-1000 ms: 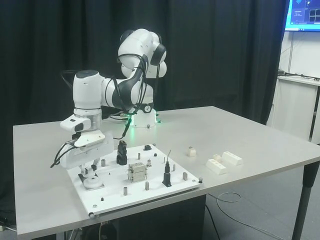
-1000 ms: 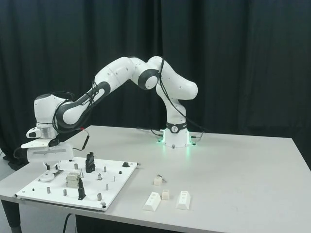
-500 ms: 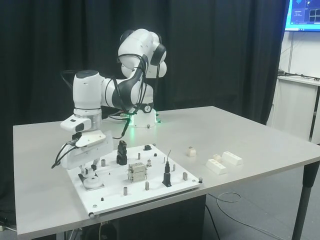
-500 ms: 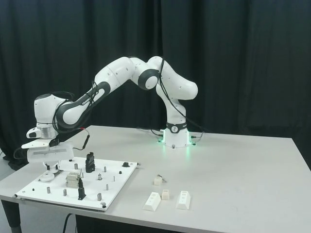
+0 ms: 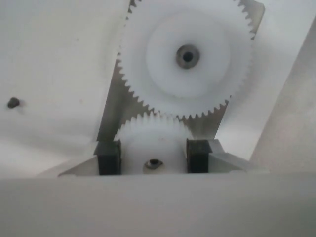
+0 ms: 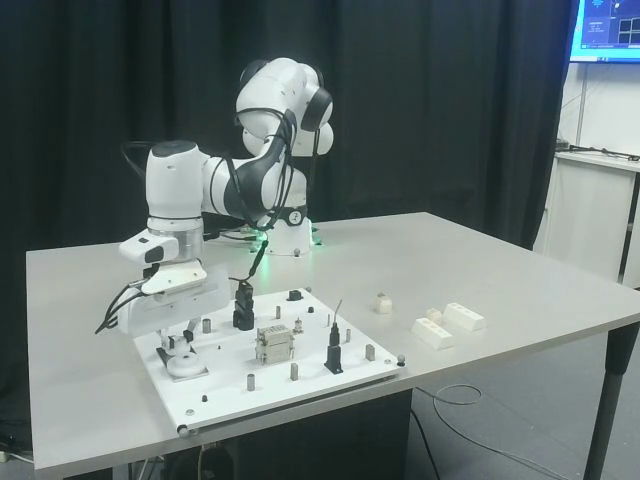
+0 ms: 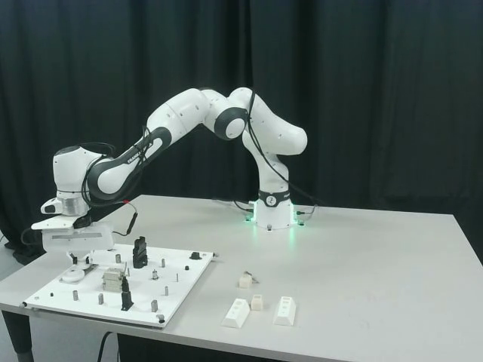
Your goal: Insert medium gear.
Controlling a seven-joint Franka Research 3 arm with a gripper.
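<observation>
two room views, wrist close-up

Bright, even room light falls from overhead onto the grey table (image 6: 420, 260), and the black curtains (image 7: 362, 90) swallow any glare. A green glow rings the arm's base (image 7: 273, 223). Soft shadows sit under the white board (image 6: 300, 390). Up close at the wrist, the large gear (image 5: 186, 57) washes out pale, and the near foreground is a blurred band.

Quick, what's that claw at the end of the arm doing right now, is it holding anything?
Gripper: closed on the small gear, right beside the large gear on the board.
</observation>
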